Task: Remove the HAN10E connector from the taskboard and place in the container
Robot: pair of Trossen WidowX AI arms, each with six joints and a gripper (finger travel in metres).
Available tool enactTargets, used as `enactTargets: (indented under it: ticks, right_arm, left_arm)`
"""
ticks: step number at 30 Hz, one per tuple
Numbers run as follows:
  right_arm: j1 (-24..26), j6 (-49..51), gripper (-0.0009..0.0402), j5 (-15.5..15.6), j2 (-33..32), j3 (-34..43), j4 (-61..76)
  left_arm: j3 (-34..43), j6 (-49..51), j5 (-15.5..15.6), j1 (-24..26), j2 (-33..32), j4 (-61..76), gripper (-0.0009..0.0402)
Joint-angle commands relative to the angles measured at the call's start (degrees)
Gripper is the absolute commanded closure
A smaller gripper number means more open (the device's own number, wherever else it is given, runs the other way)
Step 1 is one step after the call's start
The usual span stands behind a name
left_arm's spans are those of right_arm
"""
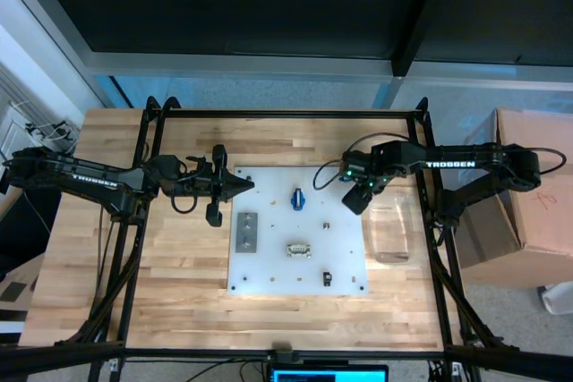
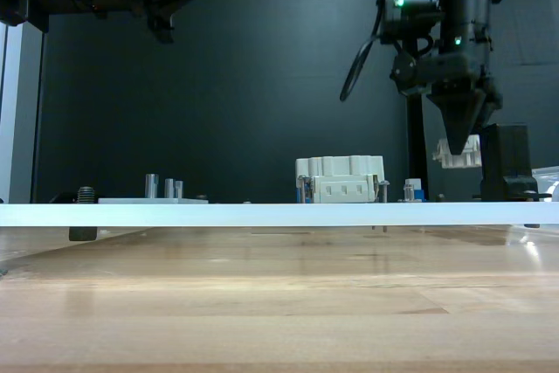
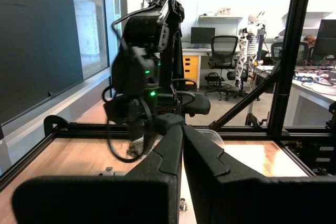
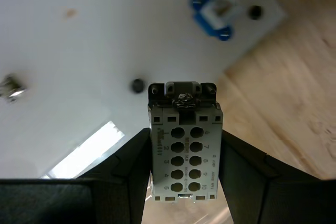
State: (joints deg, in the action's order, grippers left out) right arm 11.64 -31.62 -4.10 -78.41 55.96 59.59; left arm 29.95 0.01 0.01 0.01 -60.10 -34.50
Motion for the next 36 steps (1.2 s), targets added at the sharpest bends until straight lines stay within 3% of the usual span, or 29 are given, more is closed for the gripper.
enactTargets:
  ticks: [1,18,32,36]
  right_arm:
    - [3.0,0.1,0.0389,0.0,0.5,-0.5,0.1]
    - [15.2,0.6,0.0389,-1.0,3.1,-7.1,-1.6]
    - [17.4,0.6,0.0387,-1.0,3.0,-14.0,-8.9]
    - [17.5,1.2,0.0363,-0.9,3.0,-14.4,-8.9]
  left_arm:
    - [0.0,0.0,0.0,0.0,0.0,0.0,0.0393]
    - [0.0,0.0,0.0,0.0,0.0,0.0,0.0393]
    - [0.0,0.0,0.0,0.0,0.0,0.0,0.0393]
    - [0.0,0.0,0.0,0.0,0.0,0.0,0.0393]
